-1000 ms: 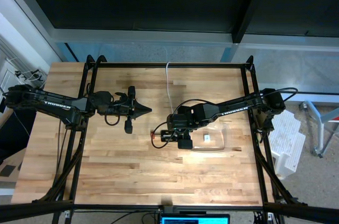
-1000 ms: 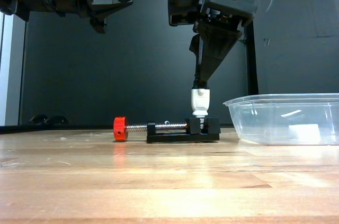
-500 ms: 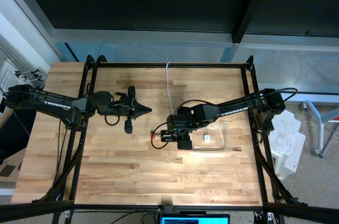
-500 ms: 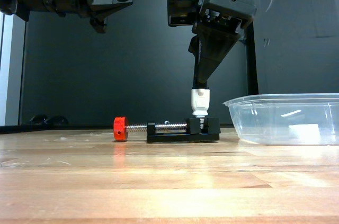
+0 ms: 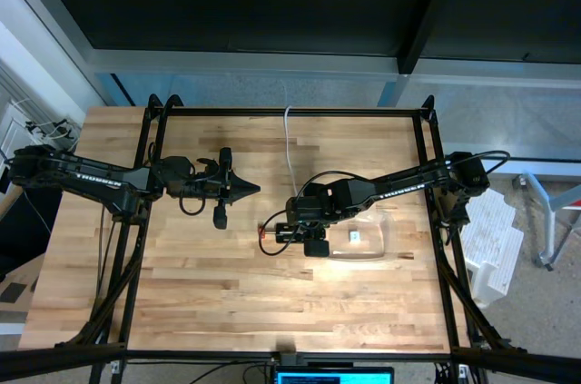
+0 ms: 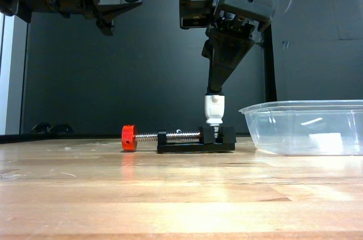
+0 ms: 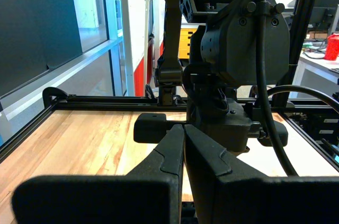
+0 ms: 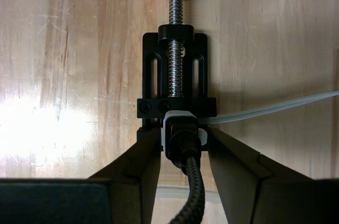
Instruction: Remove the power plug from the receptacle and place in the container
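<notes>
- At 9 o'clock on the bench (image 5: 182,293), we see the left gripper (image 5: 254,189) held high above the wood, jaws clenched on nothing, tips aimed toward 3 o'clock.
- Next we meet the black vise (image 6: 195,139) lying on the bench, its red knob (image 6: 129,138) at its 9 o'clock end in the low view.
- At the vise's 3 o'clock end we find the receptacle (image 6: 214,108) clamped upright, its white cord (image 5: 289,143) running off toward 12 o'clock in the high view.
- We see the power plug (image 8: 183,136) seated in the top of the receptacle, with a braided black cable (image 8: 192,192) rising from it.
- Over it the right gripper (image 6: 214,87) points straight down, its jaws released, one on either side of the plug body, and we make out a sliver of gap at each side.
- At 3 o'clock of the vise, near but apart, the container (image 6: 295,132) stands on the bench, bearing a small white label (image 6: 326,140).
</notes>
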`<state>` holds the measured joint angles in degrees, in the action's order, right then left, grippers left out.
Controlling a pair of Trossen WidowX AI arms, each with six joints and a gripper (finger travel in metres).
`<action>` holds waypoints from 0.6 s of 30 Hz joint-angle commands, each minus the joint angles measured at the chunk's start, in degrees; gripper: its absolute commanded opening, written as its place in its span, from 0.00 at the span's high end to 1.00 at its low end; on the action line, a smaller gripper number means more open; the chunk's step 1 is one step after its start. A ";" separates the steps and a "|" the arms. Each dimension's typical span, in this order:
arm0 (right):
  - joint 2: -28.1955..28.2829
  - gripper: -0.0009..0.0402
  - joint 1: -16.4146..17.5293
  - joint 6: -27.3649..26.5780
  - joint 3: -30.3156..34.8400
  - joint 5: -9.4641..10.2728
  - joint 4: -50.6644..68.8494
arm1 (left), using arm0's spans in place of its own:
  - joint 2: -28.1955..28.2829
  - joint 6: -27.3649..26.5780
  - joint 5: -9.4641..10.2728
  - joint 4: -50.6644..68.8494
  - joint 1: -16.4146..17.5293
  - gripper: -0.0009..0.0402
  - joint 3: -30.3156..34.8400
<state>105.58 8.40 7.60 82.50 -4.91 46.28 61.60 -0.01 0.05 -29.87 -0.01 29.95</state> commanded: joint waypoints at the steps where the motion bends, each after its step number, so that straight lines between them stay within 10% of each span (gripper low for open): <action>1: -0.04 0.74 0.00 0.02 0.02 0.02 -0.07 | 0.00 0.00 0.00 0.00 0.02 0.98 0.00; 18: -0.04 0.97 0.00 0.04 0.02 0.02 -0.11 | 0.00 0.00 -0.02 0.00 0.00 0.98 0.00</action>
<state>105.51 8.38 7.60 82.50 -4.89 46.22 61.58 -0.03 0.05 -29.85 -0.01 29.95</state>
